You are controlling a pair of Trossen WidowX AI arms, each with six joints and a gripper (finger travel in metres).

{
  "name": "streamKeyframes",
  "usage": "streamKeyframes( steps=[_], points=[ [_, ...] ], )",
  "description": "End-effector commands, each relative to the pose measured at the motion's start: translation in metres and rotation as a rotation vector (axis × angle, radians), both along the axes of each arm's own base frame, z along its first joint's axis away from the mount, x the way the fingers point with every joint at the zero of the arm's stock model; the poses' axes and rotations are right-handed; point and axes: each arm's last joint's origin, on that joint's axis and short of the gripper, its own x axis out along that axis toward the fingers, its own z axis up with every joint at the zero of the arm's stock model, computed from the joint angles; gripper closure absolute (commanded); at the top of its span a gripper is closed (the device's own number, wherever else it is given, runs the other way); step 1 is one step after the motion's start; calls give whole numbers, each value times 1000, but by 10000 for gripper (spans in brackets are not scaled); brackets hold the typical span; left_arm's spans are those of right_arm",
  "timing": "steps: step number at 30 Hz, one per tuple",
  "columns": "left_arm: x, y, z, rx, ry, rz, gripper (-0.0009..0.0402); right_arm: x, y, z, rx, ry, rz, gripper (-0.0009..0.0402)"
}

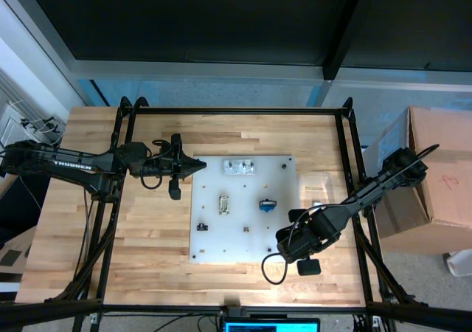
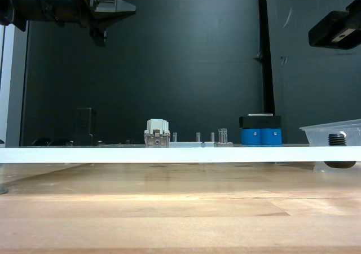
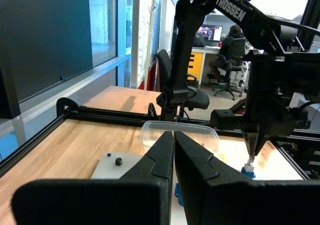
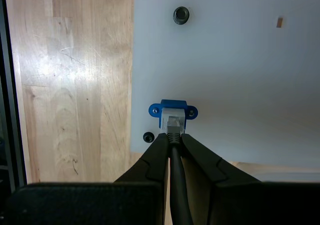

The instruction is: Pick the RJ45 connector and install on the taskboard

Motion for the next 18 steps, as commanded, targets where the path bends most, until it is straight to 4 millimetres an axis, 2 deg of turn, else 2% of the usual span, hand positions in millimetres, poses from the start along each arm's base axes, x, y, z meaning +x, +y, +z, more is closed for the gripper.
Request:
streamKeyframes(
  steps=[1,10,18],
  points=[
    [0,0,0,0,0,0,393,0,0,-4,2,-3,1,393],
    [0,0,0,0,0,0,393,-3,-2,-16,-2,3,1,393],
    [0,0,0,0,0,0,393,-3,-1,-16,0,0,2,393]
  ],
)
